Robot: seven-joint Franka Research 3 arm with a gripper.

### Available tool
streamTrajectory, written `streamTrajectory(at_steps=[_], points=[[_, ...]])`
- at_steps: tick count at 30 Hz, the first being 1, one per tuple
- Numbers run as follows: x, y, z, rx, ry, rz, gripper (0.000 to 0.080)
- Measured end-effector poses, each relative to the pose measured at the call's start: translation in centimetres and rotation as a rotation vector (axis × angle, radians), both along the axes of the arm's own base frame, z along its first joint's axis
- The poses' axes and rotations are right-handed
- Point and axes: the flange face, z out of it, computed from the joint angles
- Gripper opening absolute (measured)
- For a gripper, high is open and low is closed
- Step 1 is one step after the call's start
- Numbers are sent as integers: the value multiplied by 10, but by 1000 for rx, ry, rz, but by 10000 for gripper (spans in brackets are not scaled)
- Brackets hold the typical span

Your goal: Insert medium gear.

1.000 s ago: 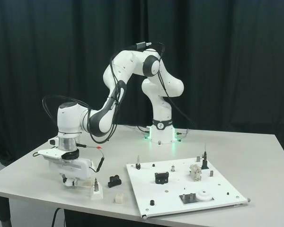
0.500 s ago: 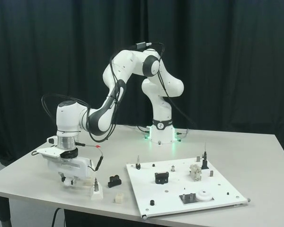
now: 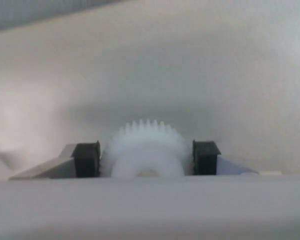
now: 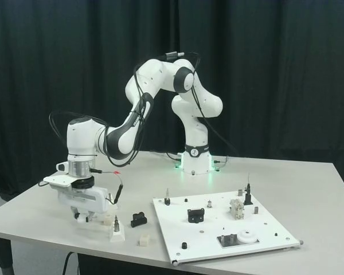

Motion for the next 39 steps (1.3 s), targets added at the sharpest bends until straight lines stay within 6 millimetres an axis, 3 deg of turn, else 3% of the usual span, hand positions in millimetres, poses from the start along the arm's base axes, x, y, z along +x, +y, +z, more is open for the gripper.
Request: streamTrajectory(at_steps=[16,27,39], points=[[34,57,33,41,-16,-169,397],[54,117,55,31,32,-235,397],[60,184,67,21,126,-337,397]])
